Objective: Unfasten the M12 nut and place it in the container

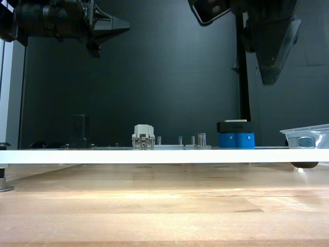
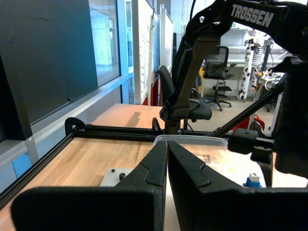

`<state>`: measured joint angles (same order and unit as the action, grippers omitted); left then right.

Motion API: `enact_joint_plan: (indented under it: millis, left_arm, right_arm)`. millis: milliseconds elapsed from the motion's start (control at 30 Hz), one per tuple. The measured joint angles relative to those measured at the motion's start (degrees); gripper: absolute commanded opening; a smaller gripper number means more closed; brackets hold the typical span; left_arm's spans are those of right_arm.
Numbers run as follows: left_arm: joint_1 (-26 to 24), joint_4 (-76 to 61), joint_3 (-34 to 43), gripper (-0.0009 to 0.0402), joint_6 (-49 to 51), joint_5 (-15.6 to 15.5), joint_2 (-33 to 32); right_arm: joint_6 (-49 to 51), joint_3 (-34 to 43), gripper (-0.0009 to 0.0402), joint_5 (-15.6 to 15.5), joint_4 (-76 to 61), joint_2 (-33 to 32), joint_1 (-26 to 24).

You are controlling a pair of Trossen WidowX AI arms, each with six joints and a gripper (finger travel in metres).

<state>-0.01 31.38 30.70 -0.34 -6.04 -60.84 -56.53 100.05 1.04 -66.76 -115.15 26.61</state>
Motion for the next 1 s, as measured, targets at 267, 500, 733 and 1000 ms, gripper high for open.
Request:
enact_joint_plan:
  millis: [267, 500, 733, 1000]
  left_arm:
    - [0.00, -0.02, 0.02, 0.0000, 0.00, 0.02, 0.00]
    - [0.00, -0.02, 0.00, 0.0000, 0.00, 0.00, 0.00]
    - [0.00, -0.02, 0.00, 0.0000, 0.00, 0.00, 0.00]
    - [0.00, -0.02, 0.00, 0.0000, 0.00, 0.00, 0.00]
  right_arm:
    - [0.00, -0.15, 0.0230, 0.76, 1.60, -2.86, -0.11]
    - [-0.02, -0.20, 0.0224, 0.39, 2.25, -5.57, -0.13]
    - [0.00, -1.22, 0.0192, 0.37, 3.41, -6.32, -0.11]
    - [0.17, -2.95, 0.0145, 0.20, 5.25, -6.32, -0.13]
